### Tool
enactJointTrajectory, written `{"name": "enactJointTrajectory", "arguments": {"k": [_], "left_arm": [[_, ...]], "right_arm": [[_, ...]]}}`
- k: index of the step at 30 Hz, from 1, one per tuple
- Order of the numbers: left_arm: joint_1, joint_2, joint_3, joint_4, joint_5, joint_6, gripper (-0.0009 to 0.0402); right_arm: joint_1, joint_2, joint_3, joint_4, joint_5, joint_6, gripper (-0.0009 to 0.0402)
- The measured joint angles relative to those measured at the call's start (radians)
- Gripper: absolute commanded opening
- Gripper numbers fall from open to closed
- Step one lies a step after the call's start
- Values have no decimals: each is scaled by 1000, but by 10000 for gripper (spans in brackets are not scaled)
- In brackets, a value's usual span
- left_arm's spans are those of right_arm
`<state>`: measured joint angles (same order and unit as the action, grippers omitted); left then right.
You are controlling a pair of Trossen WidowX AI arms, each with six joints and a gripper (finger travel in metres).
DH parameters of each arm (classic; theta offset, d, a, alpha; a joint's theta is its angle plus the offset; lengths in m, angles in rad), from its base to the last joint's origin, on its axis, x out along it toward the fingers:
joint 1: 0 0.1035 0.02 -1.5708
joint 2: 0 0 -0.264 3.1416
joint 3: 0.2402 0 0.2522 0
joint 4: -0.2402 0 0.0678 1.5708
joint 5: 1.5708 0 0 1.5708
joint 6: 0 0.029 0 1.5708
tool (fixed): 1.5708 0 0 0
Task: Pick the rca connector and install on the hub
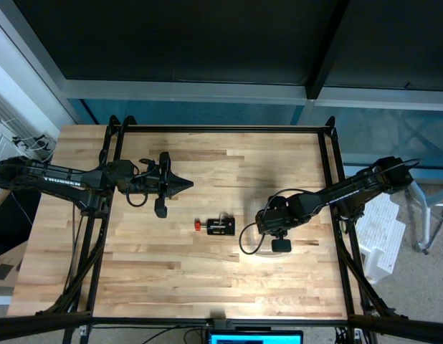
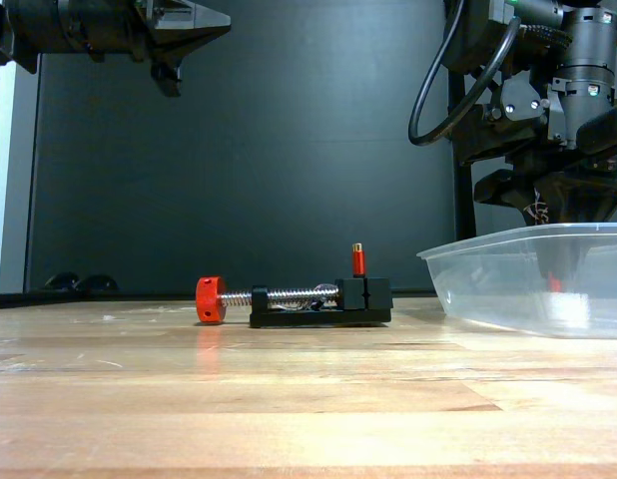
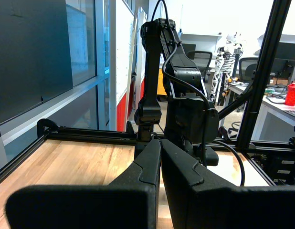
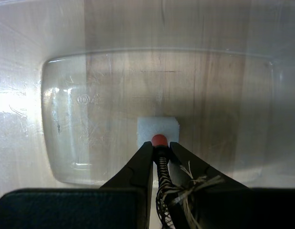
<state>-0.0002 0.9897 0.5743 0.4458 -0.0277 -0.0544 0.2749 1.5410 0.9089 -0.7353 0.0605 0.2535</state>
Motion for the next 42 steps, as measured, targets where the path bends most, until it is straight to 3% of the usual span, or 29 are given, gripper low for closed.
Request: {"name": "enactJointTrajectory", "arguments": {"k": [23, 26, 30, 42], "left_arm": [[0, 0, 0, 0, 0, 0, 0], [0, 0, 0, 0, 0, 0, 0], [0, 0, 0, 0, 0, 0, 0], [0, 0, 0, 0, 0, 0, 0]], "right_arm": [[0, -50, 13, -29, 0, 0, 0], [0, -57, 41, -71, 8, 0, 0], [0, -65, 92, -137, 45, 0, 0], [1, -76, 210, -273, 47, 0, 0]]}}
